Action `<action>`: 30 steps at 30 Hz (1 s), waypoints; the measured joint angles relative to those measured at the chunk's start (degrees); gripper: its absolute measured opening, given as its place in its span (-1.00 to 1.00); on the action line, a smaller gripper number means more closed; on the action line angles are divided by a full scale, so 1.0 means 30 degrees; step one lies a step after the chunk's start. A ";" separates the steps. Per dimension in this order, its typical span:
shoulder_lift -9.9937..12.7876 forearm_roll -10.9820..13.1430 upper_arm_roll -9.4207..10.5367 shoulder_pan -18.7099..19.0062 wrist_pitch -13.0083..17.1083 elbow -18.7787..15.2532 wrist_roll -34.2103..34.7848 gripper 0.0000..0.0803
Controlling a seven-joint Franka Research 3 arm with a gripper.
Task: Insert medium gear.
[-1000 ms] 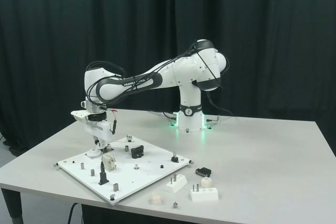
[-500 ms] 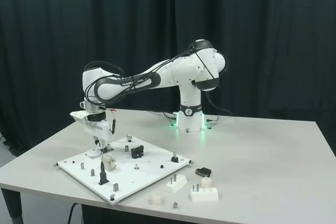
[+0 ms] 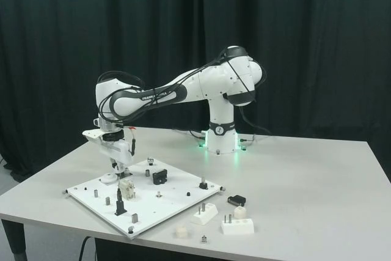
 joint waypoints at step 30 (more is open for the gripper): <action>0.0005 0.0278 0.0115 0.0565 0.0817 -0.0649 0.2145 -0.29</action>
